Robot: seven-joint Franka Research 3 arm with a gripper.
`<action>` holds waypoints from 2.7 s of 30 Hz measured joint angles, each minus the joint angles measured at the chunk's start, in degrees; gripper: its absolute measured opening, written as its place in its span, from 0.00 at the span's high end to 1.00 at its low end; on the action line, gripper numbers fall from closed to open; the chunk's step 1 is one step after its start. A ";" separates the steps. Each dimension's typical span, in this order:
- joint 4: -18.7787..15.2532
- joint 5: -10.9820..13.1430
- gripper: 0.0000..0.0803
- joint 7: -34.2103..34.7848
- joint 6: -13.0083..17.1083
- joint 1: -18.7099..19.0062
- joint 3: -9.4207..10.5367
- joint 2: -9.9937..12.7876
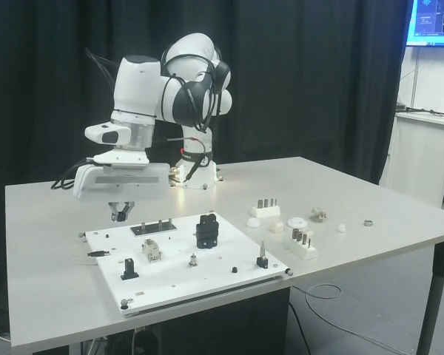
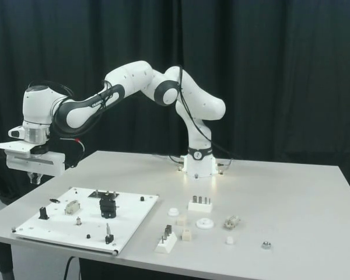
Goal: Pick USB.
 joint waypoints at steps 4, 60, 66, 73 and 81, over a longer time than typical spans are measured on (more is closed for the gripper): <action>0.13 0.05 1.00 0.05 0.03 0.00 -0.01 0.00; 1.70 0.08 0.00 -18.35 -0.62 0.37 -0.87 -0.01; 1.95 -0.27 0.00 -26.13 -0.94 0.40 -1.84 -0.06; 2.06 -1.49 0.00 -33.15 -2.62 0.41 -2.83 -0.16; 2.04 -4.17 0.00 -37.24 -5.48 0.14 -3.10 -0.14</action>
